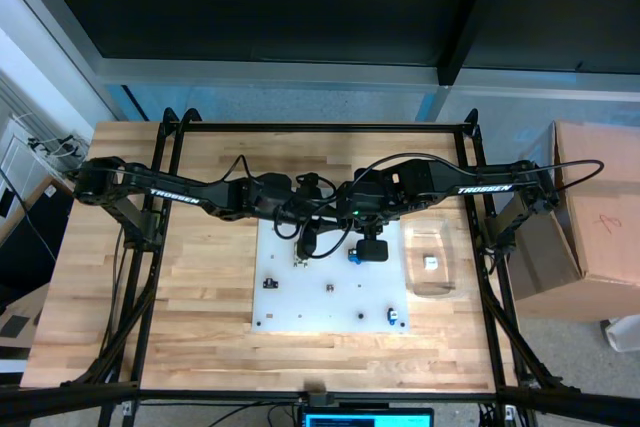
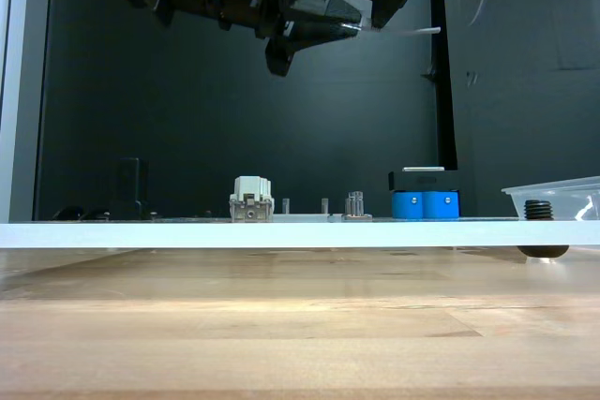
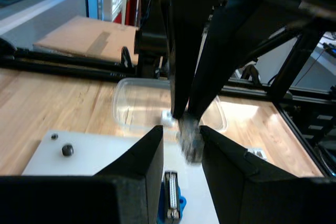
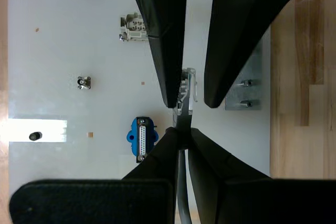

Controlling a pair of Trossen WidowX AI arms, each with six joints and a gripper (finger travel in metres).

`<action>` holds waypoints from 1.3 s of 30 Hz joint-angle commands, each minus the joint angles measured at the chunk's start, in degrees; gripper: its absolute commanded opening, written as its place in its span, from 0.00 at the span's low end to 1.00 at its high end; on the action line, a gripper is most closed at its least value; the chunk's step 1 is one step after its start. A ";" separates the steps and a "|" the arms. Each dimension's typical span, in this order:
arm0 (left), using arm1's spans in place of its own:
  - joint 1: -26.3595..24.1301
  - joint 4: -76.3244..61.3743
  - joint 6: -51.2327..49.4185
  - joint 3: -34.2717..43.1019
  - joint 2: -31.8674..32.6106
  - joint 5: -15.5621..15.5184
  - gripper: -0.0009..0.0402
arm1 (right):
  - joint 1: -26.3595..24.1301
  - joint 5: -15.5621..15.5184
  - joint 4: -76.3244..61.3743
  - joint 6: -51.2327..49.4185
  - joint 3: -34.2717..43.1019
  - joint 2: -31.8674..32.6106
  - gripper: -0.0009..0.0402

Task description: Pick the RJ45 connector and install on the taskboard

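The clear RJ45 connector hangs in the air above the white task board, clear of any seat. My right gripper is shut on its cable end just behind the plug. My left gripper is open, and its two fingers straddle the connector with a small gap on each side. In the high view the left gripper and right gripper meet over the board's far edge. The low view shows the left gripper and the right gripper well above the board.
On the board are a blue D-sub socket, a white multi-pin connector, a small coax jack and a metal plate. A clear tray lies right of the board. A cardboard box stands off the table's right edge.
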 commanded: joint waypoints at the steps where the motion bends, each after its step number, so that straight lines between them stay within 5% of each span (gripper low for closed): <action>1: 0.00 -0.22 0.22 0.35 0.00 0.13 0.21 | -0.02 0.04 0.11 0.04 -0.02 0.04 0.02; 21: 0.04 -2.67 0.63 0.35 0.00 0.11 0.03 | -0.09 0.04 0.42 0.04 -0.02 0.04 0.03; 33: 0.59 -0.90 2.40 0.13 0.00 -0.11 0.02 | -0.02 0.11 8.17 -0.98 -2.82 -5.29 0.46; 39: 1.95 7.15 2.36 -2.23 0.00 -0.04 0.02 | -0.11 3.15 17.68 -1.11 -11.67 -14.43 0.52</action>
